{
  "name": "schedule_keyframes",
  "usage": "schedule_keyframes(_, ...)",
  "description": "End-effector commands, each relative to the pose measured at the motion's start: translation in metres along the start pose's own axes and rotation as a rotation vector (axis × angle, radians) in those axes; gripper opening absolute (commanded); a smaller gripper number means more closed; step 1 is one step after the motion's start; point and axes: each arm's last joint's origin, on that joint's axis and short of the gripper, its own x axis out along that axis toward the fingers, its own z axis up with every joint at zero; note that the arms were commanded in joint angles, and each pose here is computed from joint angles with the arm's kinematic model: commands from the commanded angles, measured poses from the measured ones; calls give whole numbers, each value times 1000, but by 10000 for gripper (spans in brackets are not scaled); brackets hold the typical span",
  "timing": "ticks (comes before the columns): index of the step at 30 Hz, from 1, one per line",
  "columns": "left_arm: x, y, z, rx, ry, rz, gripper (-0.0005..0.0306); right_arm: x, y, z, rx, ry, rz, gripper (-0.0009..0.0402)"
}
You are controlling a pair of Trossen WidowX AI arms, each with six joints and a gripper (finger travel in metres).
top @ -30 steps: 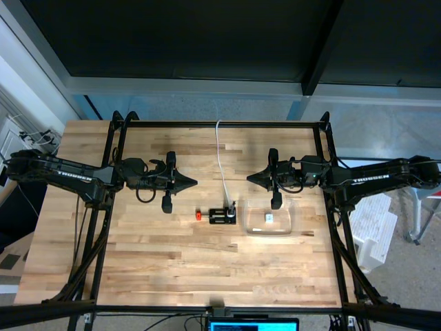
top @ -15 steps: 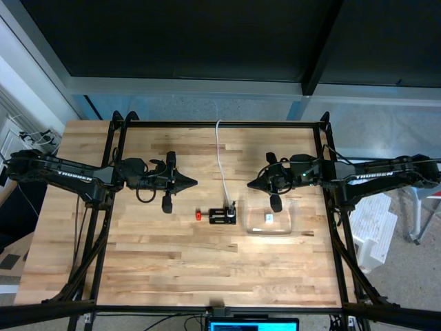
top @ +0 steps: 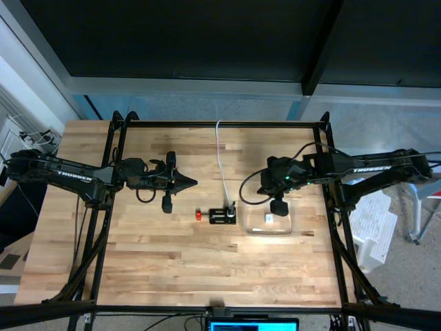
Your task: Remove the power plug from the receptacle and place in the container
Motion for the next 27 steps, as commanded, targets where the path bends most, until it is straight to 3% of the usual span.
schedule_keyframes(1,0,0,0,0,0,0,0,5,3,5,11,60,0,1)
schedule_keyframes(5,0,0,0,0,0,0,0,12,7,10,-8,111,4,31)
schedule_keyframes(15,0,0,0,0,0,0,0,35,20,24,-16,185,-3,172)
schedule_keyframes(19,0,0,0,0,0,0,0,49,27,32,-27,207,-20,198)
schedule_keyframes(27,0,0,0,0,0,0,0,70,34,49,-37,231,-17,214)
